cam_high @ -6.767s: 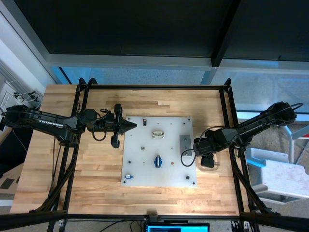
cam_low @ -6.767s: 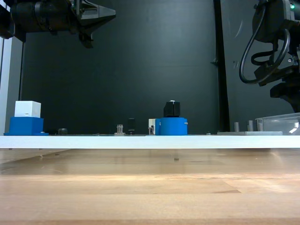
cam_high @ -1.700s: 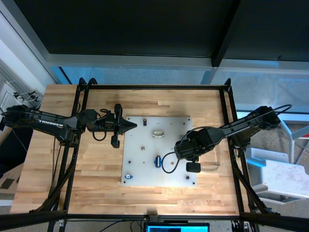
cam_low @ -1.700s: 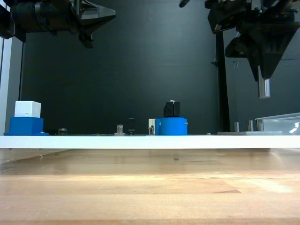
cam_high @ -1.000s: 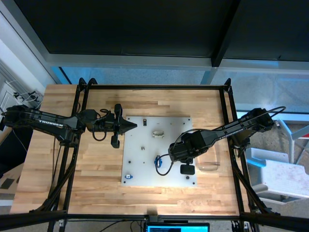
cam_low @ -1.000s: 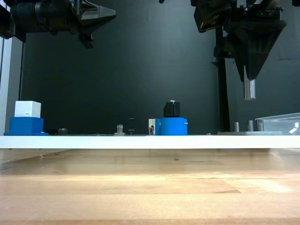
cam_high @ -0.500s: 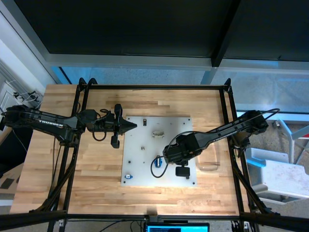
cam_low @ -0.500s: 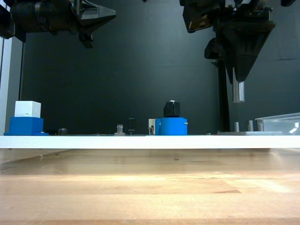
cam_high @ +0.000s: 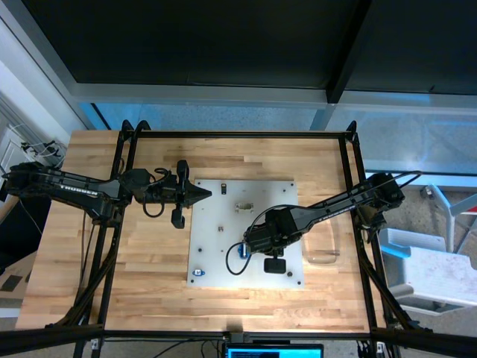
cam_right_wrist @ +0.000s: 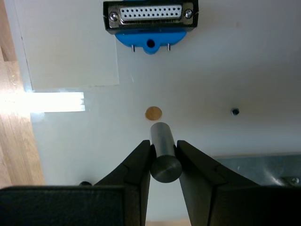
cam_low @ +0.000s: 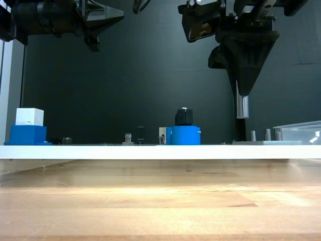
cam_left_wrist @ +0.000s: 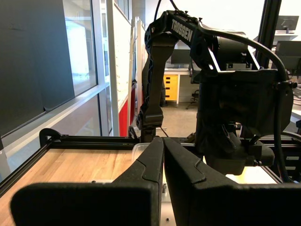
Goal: Pick the 16mm cylinder and place it in the taskboard
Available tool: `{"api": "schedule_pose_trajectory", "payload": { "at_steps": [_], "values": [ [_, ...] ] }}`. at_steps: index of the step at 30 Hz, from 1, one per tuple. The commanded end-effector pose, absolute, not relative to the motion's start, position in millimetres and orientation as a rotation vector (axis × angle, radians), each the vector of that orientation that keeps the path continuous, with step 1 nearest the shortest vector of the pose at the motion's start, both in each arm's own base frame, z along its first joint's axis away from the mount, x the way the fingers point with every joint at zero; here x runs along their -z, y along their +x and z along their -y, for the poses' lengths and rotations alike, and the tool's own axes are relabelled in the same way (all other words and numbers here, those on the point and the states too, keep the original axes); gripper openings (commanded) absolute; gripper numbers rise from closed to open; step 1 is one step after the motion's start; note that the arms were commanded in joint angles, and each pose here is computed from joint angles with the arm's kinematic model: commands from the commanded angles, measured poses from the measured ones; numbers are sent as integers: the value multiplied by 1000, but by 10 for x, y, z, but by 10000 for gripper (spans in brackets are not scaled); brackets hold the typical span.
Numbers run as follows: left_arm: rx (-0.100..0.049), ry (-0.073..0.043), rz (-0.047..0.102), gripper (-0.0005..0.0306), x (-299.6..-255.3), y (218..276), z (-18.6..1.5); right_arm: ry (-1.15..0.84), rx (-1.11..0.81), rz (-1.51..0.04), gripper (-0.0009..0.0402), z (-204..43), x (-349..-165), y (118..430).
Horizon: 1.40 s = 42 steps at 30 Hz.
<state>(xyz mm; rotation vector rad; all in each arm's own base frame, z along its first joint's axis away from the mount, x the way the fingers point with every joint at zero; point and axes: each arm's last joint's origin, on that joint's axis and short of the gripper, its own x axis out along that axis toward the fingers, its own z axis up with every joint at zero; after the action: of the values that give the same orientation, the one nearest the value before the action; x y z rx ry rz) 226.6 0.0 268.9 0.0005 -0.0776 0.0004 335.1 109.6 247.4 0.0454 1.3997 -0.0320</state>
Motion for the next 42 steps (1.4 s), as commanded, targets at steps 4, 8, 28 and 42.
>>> {"api": "schedule_pose_trajectory", "payload": {
  "at_steps": [4, 8, 28, 42],
  "values": [
    [0, 1, 78, 0, -2689, 2265, 0, 42, 33, -1406, 20, -1108, -2411, 3387],
    [0, 1, 78, 0, -2689, 2265, 0, 44, 32, -1398, 20, -1113, -2403, 3401],
    [0, 1, 78, 0, -2689, 2265, 0, 44, 31, -1397, 20, -1114, -2394, 3401],
    [0, 1, 78, 0, -2689, 2265, 0, 44, 32, -1401, 20, -1113, -2352, 3393]
  ]
}}
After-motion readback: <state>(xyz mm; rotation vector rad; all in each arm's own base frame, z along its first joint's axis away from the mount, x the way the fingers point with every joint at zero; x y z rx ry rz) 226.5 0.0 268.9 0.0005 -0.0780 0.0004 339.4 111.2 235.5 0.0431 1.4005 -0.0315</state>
